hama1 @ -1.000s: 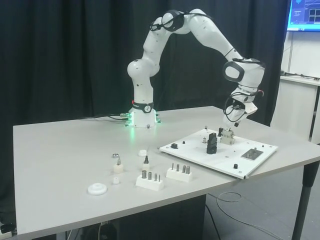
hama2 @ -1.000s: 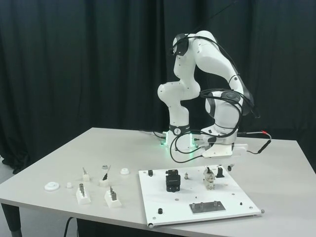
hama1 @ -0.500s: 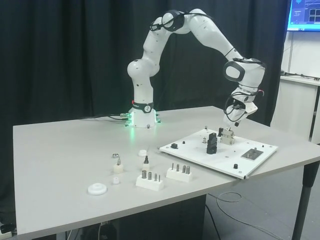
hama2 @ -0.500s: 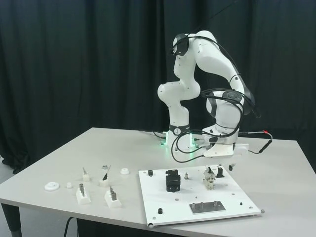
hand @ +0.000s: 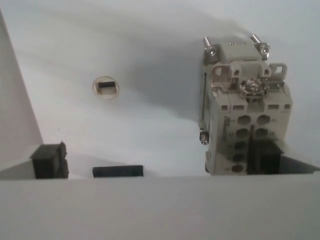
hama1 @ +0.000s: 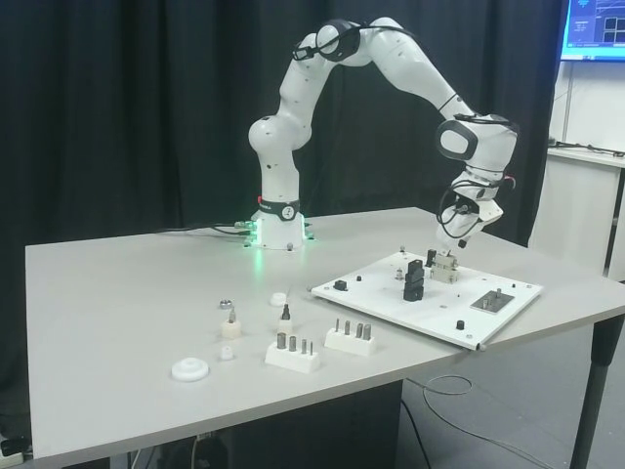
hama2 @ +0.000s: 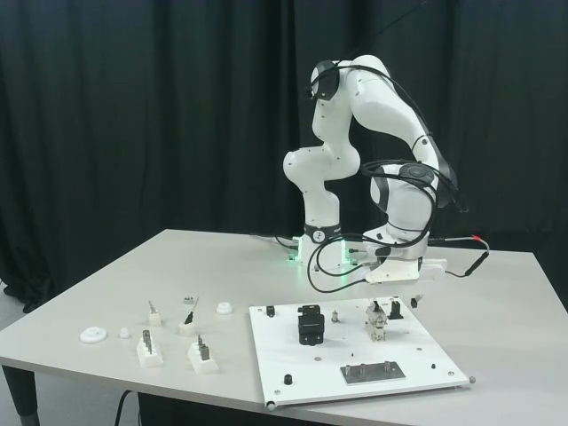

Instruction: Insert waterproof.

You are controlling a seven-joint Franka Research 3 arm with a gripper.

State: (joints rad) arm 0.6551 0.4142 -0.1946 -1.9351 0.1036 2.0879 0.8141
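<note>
A light-toned connector block (hand: 245,110) with screws and a metal latch is fixed on the white board (hama1: 371,293); it also shows in both room views (hama1: 444,270) (hama2: 376,321). A small black plug (hama2: 395,309) stands right beside it. My gripper (hand: 156,160) hangs a little above the block (hama1: 459,240), open. One black fingertip (hand: 49,160) is over bare board. The other fingertip (hand: 262,155) overlaps the block's lower edge in the wrist view. Nothing is held between them.
The white board (hama2: 293,355) also carries a black block (hama1: 414,281), a grey metal plate (hama1: 491,300) and small black knobs. White holders with pins (hama1: 293,352) (hama1: 352,337) and a white disc (hama1: 189,369) lie on the grey table (hama1: 127,293). Green light glows at the arm's base (hama1: 256,227).
The hand has risen very slightly above the connector block. Nothing on the board or table has moved.
</note>
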